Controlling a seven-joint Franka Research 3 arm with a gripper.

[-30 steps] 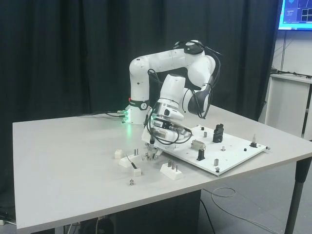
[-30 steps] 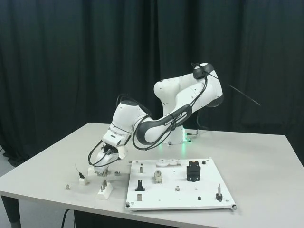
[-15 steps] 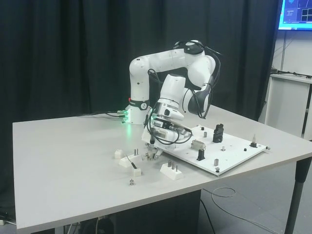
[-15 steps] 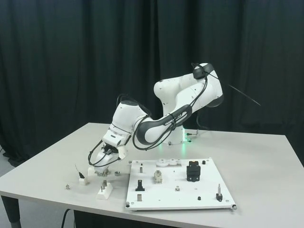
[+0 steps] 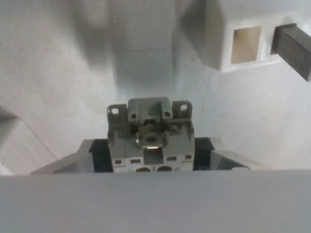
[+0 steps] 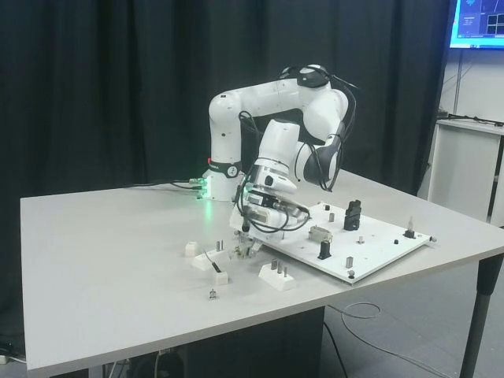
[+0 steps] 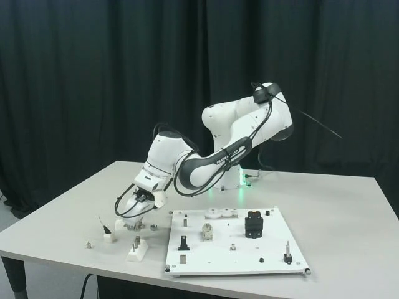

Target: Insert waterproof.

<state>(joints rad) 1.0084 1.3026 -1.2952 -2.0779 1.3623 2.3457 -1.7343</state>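
In the wrist view a grey waterproof connector [image 5: 150, 127] with two mounting ears sits between my black fingers [image 5: 99, 156]; the gripper [image 5: 150, 160] is shut on it. It hangs just above the grey table, close to a white holder [image 5: 228, 41] with a square hole. From the first room view the gripper [image 6: 246, 246] points down at the table, just off the near left corner of the white board [image 6: 378, 248]. From the second room view the gripper [image 7: 133, 219] is low over small white holders left of the board [image 7: 274, 252]. The connector is too small to make out in both room views.
A dark grey block [image 5: 293, 43] stands next to the holder with the square hole. Small white holders [image 6: 193, 249] [image 6: 277, 276] [image 6: 220, 276] and a small metal part [image 6: 211, 294] lie on the table near the gripper. The board carries black and grey fixtures [image 6: 351, 214] [image 7: 253, 224].
The gripper has risen a little and shifted slightly away from the board, still shut on the connector. Nothing else on the table has moved.
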